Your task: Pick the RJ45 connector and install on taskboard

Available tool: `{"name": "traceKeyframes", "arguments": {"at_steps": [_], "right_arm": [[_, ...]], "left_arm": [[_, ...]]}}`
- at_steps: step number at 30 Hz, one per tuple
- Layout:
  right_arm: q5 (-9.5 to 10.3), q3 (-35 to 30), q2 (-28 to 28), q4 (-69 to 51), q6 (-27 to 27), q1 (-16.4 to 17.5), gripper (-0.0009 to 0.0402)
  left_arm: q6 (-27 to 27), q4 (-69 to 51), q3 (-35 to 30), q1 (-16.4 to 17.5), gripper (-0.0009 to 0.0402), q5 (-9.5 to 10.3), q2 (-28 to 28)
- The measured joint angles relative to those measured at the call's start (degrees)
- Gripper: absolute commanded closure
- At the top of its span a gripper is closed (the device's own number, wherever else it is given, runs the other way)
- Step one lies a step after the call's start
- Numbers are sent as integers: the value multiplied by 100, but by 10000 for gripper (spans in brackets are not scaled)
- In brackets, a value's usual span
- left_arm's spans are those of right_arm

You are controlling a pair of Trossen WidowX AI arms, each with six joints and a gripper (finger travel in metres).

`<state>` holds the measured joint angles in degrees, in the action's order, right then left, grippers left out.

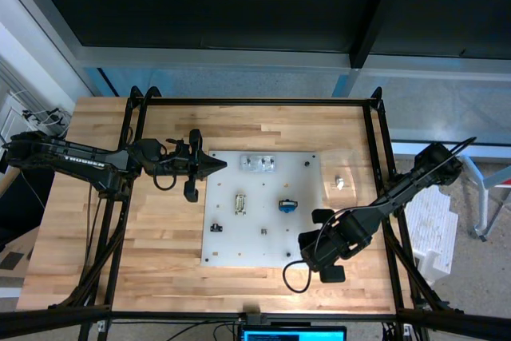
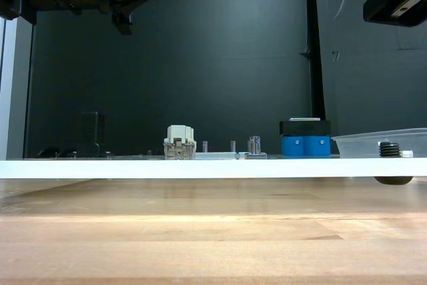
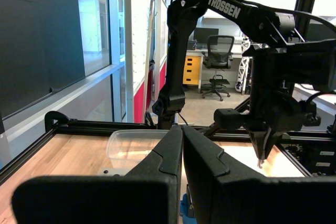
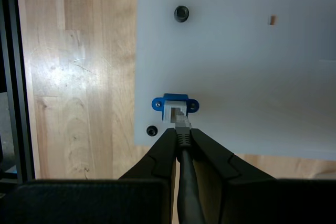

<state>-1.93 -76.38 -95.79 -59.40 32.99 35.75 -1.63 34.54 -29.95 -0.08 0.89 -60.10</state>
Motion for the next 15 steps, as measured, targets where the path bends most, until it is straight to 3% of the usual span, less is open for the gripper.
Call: {"name": "traceKeyframes", "arguments": {"at_steps": [7,15], "right_arm": [[-127,0,-48,28,31,52,393],[-144,11,-111,31,76,83,393]], "left_arm": [[0,-2,0,-2,393,0,0],[-2,-2,0,0,393,0,0]]}}
